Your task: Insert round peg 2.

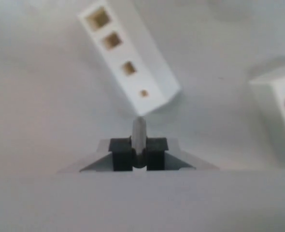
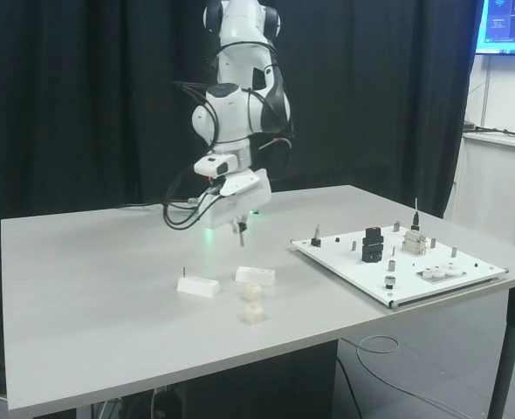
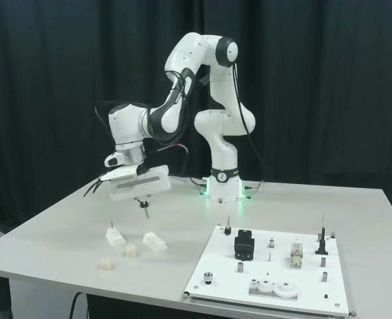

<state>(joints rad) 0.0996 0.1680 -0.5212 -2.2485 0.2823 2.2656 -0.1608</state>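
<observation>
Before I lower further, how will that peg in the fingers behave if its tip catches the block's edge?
The round peg looks stiff, so it probably won't bend. It is thin and smooth, pinched only low on its length by the fingers, so it may tilt or slip. The white block lies loose on the grey table and looks light; a sideways nudge would likely shift it.
</observation>
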